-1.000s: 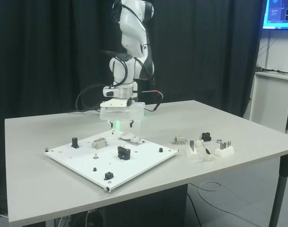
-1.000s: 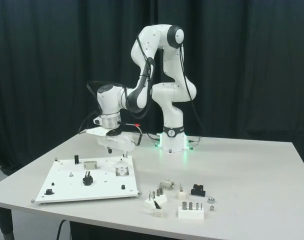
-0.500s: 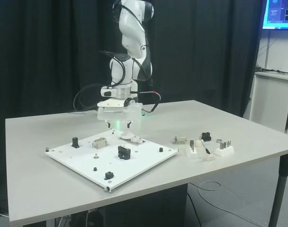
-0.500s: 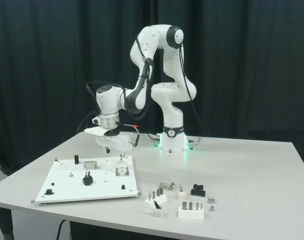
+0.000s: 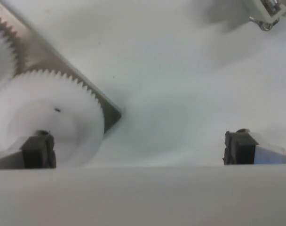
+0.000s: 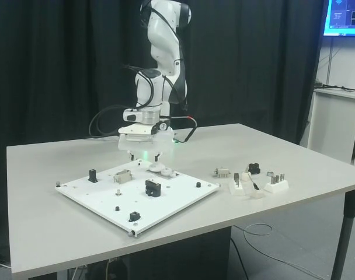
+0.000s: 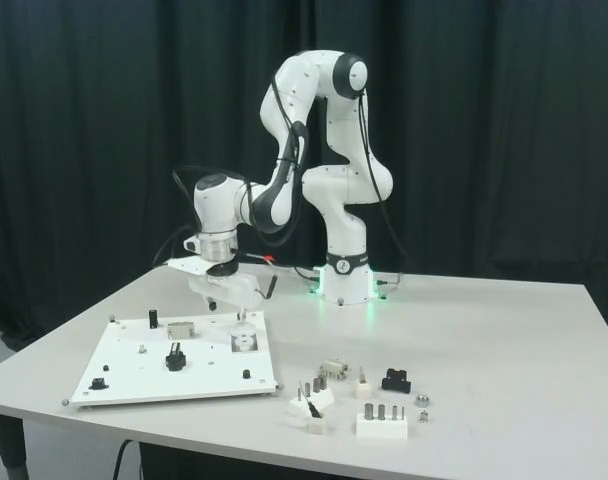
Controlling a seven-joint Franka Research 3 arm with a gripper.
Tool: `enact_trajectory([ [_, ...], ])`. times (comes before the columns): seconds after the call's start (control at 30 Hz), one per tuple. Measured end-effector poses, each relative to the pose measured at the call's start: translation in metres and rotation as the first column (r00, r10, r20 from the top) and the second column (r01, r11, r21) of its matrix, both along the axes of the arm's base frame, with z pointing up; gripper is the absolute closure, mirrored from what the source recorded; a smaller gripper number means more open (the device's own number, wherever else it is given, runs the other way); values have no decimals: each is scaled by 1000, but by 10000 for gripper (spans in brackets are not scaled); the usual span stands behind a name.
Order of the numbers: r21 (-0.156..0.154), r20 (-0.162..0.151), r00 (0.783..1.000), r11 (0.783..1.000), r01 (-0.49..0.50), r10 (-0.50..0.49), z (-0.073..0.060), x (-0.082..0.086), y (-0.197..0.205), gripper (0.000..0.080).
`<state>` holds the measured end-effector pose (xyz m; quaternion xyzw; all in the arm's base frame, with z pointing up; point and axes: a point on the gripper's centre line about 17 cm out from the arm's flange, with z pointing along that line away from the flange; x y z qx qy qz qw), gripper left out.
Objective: Insert large gear.
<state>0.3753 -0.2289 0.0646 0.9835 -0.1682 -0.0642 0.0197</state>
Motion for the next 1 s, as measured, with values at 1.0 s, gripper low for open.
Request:
enact_trajectory([
  [1.0, -20, 15, 1000, 1000, -9, 10, -11, 4, -5, 3],
])
